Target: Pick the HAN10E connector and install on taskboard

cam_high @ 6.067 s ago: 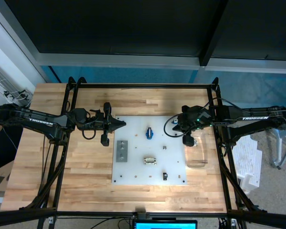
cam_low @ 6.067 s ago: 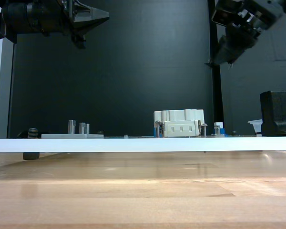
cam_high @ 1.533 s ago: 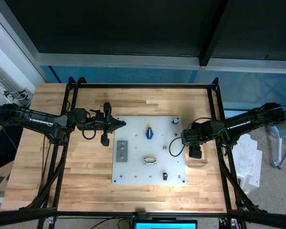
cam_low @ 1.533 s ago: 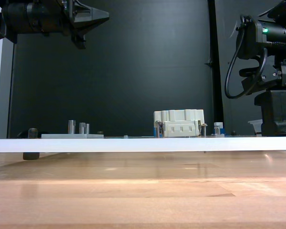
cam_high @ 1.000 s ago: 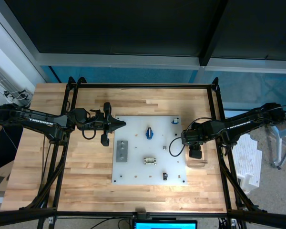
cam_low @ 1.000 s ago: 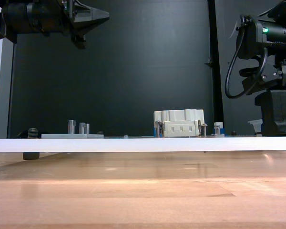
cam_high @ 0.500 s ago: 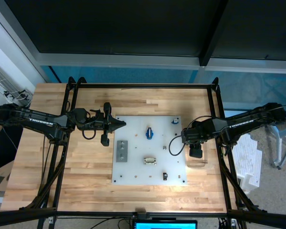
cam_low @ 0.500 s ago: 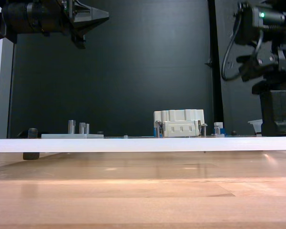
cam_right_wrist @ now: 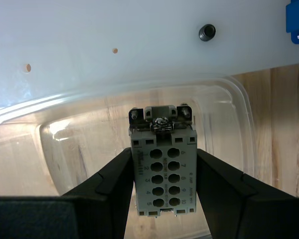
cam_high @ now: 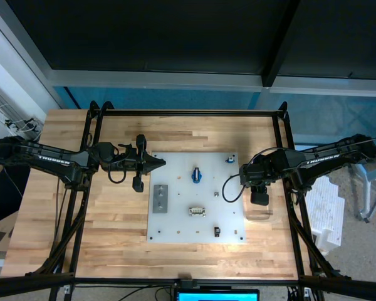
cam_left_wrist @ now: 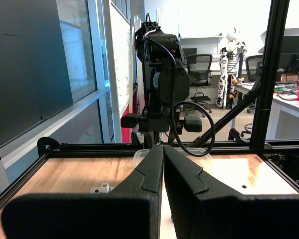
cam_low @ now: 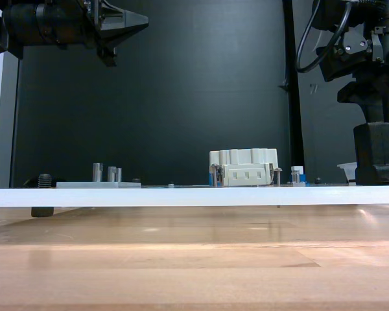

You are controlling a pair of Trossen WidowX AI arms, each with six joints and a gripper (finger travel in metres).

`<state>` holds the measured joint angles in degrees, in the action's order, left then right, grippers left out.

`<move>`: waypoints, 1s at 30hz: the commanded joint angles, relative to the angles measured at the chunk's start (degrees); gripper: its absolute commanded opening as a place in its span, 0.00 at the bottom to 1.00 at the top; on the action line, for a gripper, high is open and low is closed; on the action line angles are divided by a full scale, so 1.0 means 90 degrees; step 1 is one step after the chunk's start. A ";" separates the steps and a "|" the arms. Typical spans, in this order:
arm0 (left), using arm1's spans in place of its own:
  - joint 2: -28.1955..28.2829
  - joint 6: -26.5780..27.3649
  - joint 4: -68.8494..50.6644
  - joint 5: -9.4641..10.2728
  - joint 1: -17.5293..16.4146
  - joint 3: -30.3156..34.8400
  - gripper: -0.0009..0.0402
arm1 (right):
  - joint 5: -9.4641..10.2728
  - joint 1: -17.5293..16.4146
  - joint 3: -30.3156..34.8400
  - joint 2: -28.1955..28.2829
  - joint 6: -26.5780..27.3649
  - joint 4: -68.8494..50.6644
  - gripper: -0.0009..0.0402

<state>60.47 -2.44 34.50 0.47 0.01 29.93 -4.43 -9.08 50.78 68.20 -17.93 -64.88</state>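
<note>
Right hand (cam_right_wrist: 163,158) lifted HAN10E connector (cam_right_wrist: 163,177) above clear tray (cam_right_wrist: 243,117); left hand (cam_left_wrist: 162,149) aloft.

left arm (cam_high: 47,160) and right arm (cam_high: 329,155) are both plain matte black with white TROSSEN lettering (cam_high: 41,158) on the long links and black cables (cam_high: 228,188) looping off the wrists, left gripper (cam_high: 161,162) at the high view's left ends in a pointy wedge, right gripper (cam_high: 259,199) at its right looks blockier

High view: far overhead; low view: level, close at taskboard (cam_low: 181,196) edge, which both share. Left wrist view: along left gripper (cam_left_wrist: 163,147) toward right arm (cam_left_wrist: 162,74); right: down right gripper (cam_right_wrist: 163,159) onto tray (cam_right_wrist: 241,107)
</note>
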 commanded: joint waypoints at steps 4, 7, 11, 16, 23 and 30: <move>0.0002 -0.0002 0.0000 -0.0002 -0.0002 0.0002 0.02 | 0.0005 -0.0100 0.0148 0.0068 -0.0070 -0.0022 0.13; 0.0002 -0.0002 0.0000 -0.0002 0.0000 0.0002 0.02 | 0.0005 -0.0262 0.0469 0.0318 -0.0124 -0.0051 0.13; 0.0002 -0.0002 0.0000 -0.0002 0.0000 0.0002 0.02 | 0.0007 -0.0466 0.0945 0.0797 -0.0124 -0.0078 0.13; 0.0002 -0.0002 0.0000 -0.0002 -0.0002 0.0002 0.02 | 0.0049 -0.0597 0.1557 0.1462 -0.0134 -0.0095 0.13; 0.0002 -0.0002 0.0000 -0.0002 -0.0002 0.0002 0.02 | 0.0165 -0.0648 0.2421 0.2327 -0.0270 -0.0095 0.13; 0.0002 -0.0002 0.0000 -0.0002 -0.0002 0.0002 0.02 | 0.0163 -0.0719 0.3383 0.3218 -0.0306 -0.0109 0.13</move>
<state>60.47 -2.46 34.50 0.47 0.01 29.93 -2.85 -15.44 79.61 95.68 -20.71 -65.76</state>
